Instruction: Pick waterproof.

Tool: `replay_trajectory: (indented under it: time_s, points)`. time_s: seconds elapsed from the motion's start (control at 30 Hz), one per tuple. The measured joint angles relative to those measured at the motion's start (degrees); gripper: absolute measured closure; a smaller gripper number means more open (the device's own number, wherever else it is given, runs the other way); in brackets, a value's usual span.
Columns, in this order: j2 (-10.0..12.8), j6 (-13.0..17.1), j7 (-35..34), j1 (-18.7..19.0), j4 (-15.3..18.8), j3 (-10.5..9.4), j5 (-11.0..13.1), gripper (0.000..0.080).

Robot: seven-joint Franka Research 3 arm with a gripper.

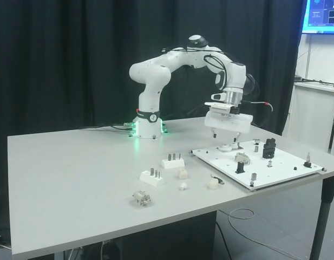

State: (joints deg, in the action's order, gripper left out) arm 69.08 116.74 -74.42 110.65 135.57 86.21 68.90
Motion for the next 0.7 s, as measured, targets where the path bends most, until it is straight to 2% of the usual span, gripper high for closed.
replay_trajectory:
  time_s: [0.37, 0.7]
  points:
    - [0.0, 1.0, 3.2, -2.0, -0.6, 1.8, -2.9, 0.0003]
    - [0.0, 3.3, 7.8, -6.5, -1.6, 3.33, -6.8, 0.0003]
